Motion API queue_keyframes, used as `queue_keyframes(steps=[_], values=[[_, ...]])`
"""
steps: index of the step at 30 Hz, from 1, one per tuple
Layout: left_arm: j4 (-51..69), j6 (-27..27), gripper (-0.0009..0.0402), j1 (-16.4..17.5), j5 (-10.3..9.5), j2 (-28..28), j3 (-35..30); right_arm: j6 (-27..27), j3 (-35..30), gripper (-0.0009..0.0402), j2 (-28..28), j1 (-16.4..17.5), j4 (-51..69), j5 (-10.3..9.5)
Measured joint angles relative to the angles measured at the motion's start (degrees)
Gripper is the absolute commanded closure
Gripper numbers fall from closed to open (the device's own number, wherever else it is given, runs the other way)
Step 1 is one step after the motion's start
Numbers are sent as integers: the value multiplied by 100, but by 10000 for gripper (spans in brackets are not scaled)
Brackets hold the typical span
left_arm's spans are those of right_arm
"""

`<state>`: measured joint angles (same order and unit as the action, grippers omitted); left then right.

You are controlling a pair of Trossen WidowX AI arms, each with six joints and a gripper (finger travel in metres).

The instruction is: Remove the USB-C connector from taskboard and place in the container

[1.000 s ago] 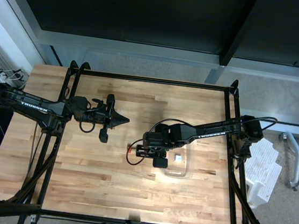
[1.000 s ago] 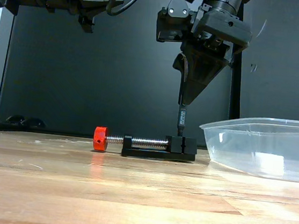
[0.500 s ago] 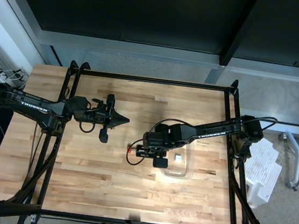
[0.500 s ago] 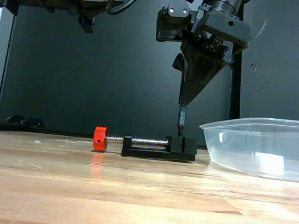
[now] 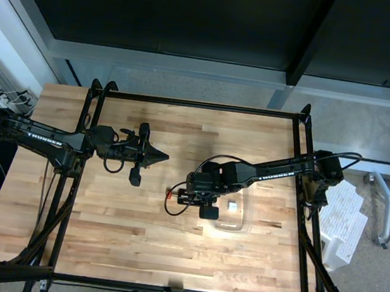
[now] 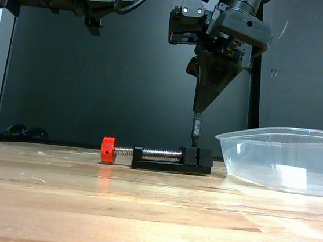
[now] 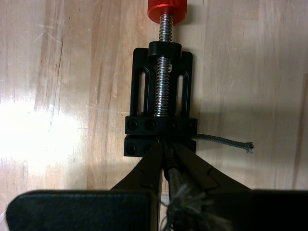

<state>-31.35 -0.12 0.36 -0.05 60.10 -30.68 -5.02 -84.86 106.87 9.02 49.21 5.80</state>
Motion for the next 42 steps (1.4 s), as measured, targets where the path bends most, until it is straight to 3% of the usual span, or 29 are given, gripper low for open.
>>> queue_keyframes(steps=[20,42], values=[[0,2,393,0,0,0,0,0,-76,393,-31,-2,122,2],[0,2,393,0,2,0,-2,66,-103,393,-664,0,442,20]])
